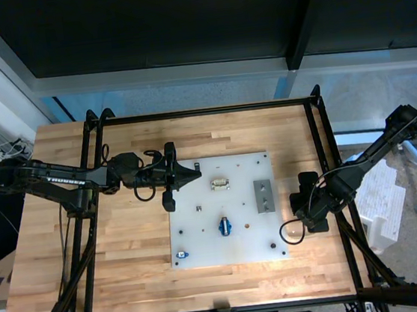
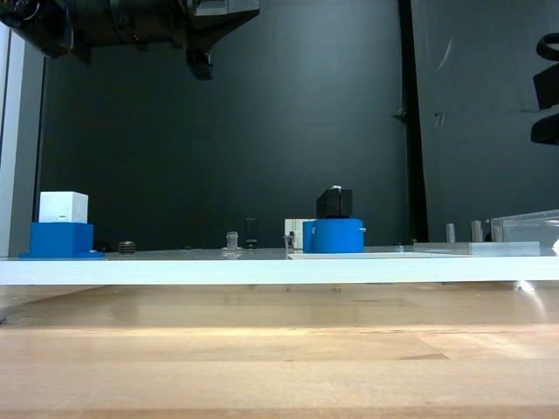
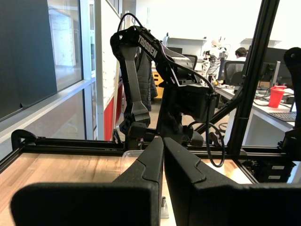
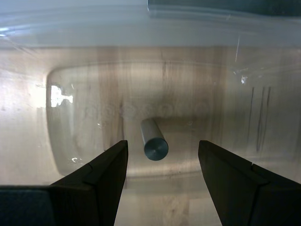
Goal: Pick the 16mm cylinder and install on the taskboard
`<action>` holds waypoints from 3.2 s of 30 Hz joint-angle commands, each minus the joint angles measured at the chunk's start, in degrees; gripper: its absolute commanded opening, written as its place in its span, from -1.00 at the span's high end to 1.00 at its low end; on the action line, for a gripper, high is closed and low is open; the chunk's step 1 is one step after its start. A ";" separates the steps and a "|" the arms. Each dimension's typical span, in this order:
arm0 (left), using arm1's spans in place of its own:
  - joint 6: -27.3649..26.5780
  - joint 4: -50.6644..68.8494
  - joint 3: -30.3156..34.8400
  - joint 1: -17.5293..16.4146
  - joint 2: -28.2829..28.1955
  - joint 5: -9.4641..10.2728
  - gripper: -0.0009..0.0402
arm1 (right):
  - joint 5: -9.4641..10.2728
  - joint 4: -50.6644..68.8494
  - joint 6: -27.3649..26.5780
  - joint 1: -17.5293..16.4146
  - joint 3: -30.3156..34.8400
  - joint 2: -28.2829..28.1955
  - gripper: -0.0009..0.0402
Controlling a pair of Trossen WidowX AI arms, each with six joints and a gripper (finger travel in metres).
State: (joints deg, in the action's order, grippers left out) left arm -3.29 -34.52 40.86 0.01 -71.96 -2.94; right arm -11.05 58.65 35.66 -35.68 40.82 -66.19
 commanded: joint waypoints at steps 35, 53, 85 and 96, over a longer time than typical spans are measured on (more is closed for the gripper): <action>0.02 0.00 0.00 0.00 -0.02 0.00 0.96 | 0.13 -7.06 -0.07 -0.74 -5.55 -0.02 0.52; 0.00 0.00 0.00 0.00 -0.02 0.00 0.96 | 0.59 -3.80 -0.07 -0.68 -0.96 0.22 0.90; 0.02 0.00 0.00 -0.02 -0.02 -0.02 0.96 | 3.54 3.41 -8.31 8.46 22.86 -13.88 0.90; 0.00 0.00 0.00 0.00 -0.02 0.00 0.96 | 3.54 3.23 -10.69 10.93 30.95 -23.93 0.90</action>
State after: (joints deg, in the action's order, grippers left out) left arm -3.29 -34.52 40.84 0.01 -71.96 -2.94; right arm -7.51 61.93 25.12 -24.99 71.00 -89.30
